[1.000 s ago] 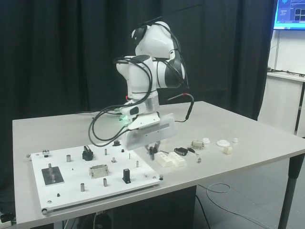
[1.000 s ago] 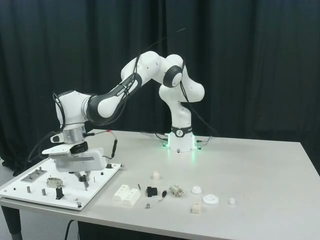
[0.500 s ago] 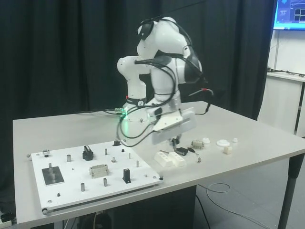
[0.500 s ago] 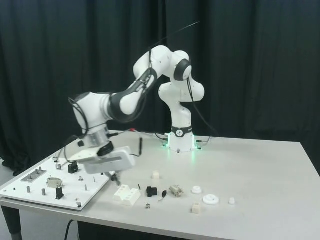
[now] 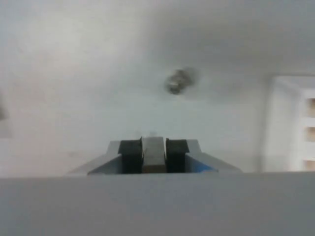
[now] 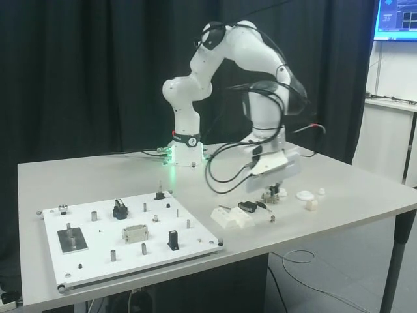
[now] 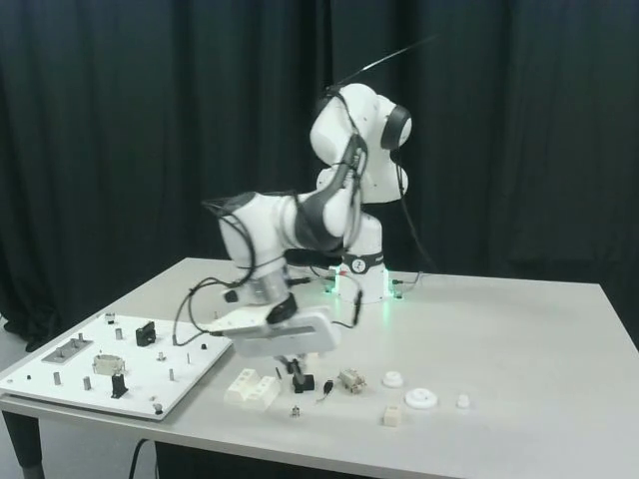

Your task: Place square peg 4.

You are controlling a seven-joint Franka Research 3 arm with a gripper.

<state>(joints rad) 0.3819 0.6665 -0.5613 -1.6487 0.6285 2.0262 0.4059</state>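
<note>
A board (image 6: 130,231) carrying small fixtures lies on the counter (image 6: 365,189) at one end. Beside the board sits a block (image 6: 232,218), then a connector (image 6: 247,207), then discs (image 7: 420,398) and a small cube (image 7: 392,415) farther along. The arm's base (image 7: 361,279) stands behind these parts, its wrist hanging above the connector.

Room was pretty dark overall: black curtains (image 6: 78,78) hung floor to ceiling behind the grey surface (image 6: 85,173). Off to one side there was a white cabinet (image 6: 389,134) with a lit monitor (image 6: 395,19) mounted above it, and a grey floor (image 6: 339,280) showed underneath.
</note>
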